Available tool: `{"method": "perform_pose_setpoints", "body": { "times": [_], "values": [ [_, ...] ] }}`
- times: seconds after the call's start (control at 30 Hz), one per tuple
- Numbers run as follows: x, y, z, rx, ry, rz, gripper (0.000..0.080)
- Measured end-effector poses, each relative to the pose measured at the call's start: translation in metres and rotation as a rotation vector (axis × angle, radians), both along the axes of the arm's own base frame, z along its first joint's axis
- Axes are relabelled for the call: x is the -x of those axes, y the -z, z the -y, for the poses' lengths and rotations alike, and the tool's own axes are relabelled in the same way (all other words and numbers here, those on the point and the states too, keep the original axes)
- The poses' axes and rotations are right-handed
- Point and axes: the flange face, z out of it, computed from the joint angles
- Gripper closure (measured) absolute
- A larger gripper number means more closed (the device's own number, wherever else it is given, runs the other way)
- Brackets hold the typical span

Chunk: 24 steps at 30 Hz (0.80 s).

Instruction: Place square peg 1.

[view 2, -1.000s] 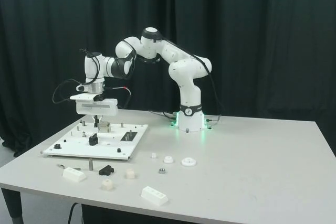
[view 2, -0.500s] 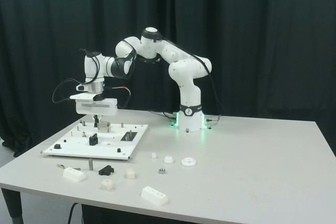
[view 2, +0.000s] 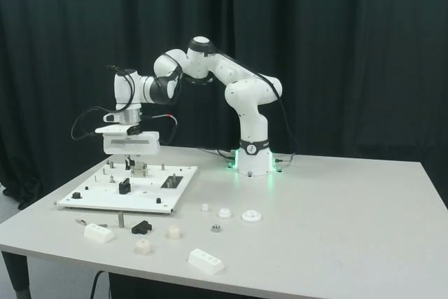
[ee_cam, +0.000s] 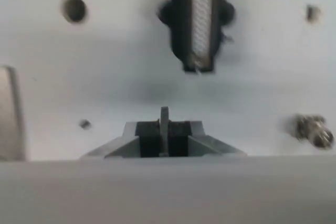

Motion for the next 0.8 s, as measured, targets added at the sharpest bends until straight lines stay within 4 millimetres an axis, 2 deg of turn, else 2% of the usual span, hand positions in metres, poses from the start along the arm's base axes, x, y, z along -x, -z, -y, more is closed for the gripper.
{"method": "perform_pose_setpoints", "body": {
  "times": [0.37, 0.8],
  "values": [
    [-0.027, -0.009, -0.048, -0.049, -0.034, 0.063, 0.0774],
    [-0.066, -0.015, -0.137, -0.100, -0.063, 0.103, 0.0774]
  ]
}}
